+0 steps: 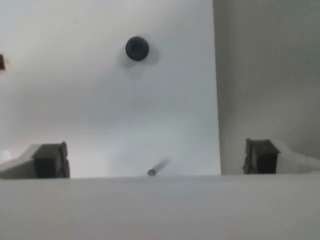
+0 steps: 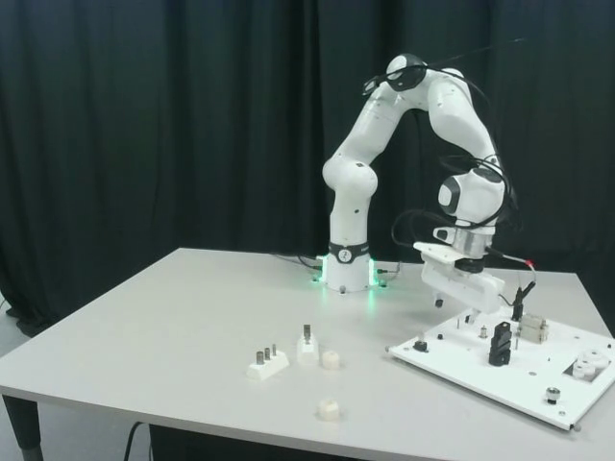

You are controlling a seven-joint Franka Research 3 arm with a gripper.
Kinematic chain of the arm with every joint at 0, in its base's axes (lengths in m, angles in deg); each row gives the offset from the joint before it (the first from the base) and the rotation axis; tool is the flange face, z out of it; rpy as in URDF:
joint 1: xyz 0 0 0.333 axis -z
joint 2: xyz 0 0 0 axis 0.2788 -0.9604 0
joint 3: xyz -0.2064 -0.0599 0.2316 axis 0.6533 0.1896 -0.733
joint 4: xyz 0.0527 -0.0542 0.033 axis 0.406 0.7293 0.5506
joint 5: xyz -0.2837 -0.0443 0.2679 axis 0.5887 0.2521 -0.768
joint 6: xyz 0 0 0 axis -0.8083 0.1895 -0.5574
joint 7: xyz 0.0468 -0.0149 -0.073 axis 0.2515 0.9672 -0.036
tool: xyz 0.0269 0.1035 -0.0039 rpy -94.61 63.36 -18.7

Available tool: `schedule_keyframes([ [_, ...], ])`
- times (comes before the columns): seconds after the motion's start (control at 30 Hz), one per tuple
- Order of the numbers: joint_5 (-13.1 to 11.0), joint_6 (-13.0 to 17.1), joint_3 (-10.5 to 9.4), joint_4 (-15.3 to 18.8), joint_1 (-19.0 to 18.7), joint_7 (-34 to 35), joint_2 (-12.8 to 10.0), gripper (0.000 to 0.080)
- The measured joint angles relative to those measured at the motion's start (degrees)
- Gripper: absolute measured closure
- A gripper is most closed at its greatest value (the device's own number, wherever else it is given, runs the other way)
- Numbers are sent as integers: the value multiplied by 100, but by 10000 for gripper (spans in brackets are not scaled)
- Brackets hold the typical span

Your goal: Pick round peg 2.

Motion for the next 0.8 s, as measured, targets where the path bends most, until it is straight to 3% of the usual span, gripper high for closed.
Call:
schedule_keyframes([
  [0.4, 3, -224, 195, -112, 0, -133, 38, 9],
  [0.8, 18, -250, 297, -128, 0, -454, 41, 3],
])
